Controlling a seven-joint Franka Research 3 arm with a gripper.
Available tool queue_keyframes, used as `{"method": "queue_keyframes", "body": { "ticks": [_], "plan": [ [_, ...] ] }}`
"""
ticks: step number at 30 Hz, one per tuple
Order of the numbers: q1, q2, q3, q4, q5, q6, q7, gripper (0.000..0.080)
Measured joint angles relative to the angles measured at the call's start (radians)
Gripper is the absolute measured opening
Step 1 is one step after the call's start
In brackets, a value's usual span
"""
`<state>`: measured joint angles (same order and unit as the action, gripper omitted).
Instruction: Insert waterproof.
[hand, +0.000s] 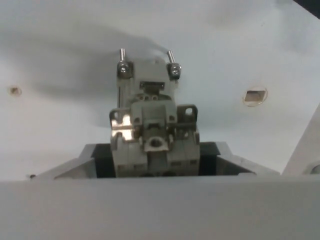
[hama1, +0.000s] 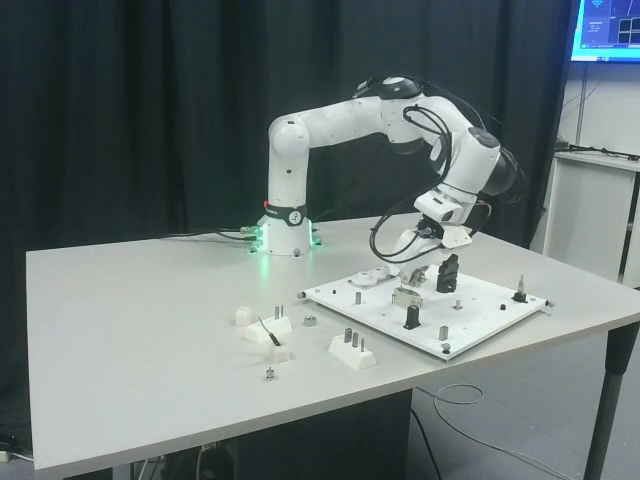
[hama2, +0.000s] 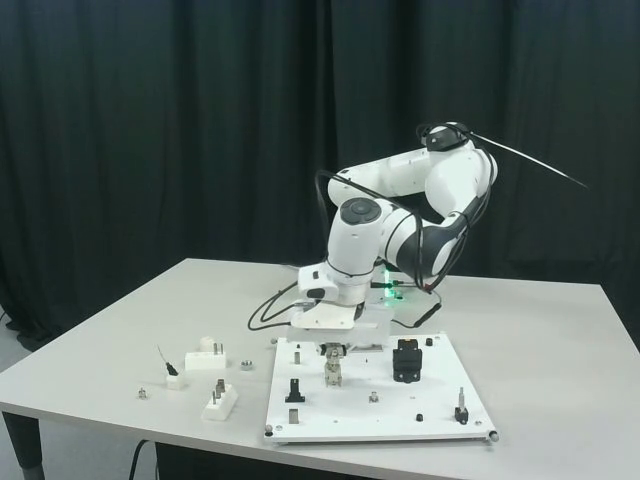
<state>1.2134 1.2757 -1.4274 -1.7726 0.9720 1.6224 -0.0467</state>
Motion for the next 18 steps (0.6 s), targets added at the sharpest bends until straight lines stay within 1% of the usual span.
{"method": "queue_keyframes", "body": {
  "ticks": [18],
  "plan": [
    [0.0, 0.0, 0.021, -0.005, 0.007, 0.017, -0.022, 0.0317]
  ]
}}
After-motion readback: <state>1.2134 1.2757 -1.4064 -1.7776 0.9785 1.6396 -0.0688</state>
